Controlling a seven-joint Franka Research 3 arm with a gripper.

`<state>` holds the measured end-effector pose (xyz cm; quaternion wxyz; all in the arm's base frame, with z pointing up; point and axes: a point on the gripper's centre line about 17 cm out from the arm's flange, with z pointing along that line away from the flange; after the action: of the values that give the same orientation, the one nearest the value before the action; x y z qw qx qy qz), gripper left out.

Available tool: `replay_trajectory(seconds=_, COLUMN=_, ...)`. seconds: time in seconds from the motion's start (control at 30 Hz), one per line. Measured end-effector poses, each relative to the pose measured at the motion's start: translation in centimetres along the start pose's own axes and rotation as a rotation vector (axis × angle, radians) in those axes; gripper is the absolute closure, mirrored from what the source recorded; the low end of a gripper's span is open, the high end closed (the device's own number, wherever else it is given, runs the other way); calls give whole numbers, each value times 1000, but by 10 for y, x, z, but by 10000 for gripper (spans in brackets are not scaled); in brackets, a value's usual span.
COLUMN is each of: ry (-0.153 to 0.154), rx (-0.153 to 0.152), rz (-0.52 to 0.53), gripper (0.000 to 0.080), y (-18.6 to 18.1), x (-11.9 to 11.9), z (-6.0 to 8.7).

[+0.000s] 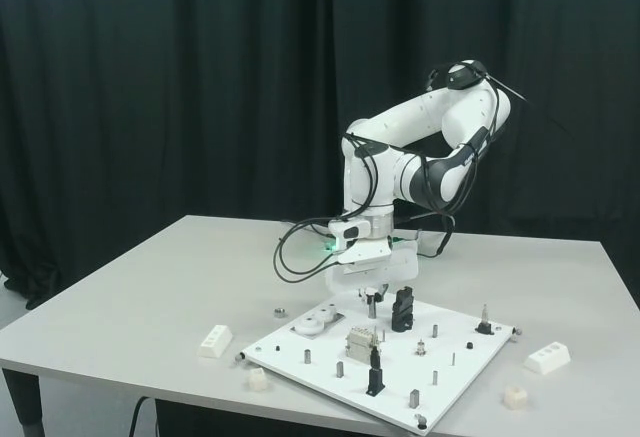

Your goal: Insert round peg 4.

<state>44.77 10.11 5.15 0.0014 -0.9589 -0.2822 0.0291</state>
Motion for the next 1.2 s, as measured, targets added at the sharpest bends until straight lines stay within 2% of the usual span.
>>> replay_trajectory(seconds=0.3, ry=-21, rx=-7, rz=13, gripper=655, y=0, x=-5, z=0)
replay_trajectory(seconds=0.87, ry=-22, rx=2, rz=31, gripper=655, y=-2, x=-7, z=1)
replay_trajectory(seconds=1.2, ry=-17, rx=27, rz=30, gripper=655, y=-12, x=-3, z=0)
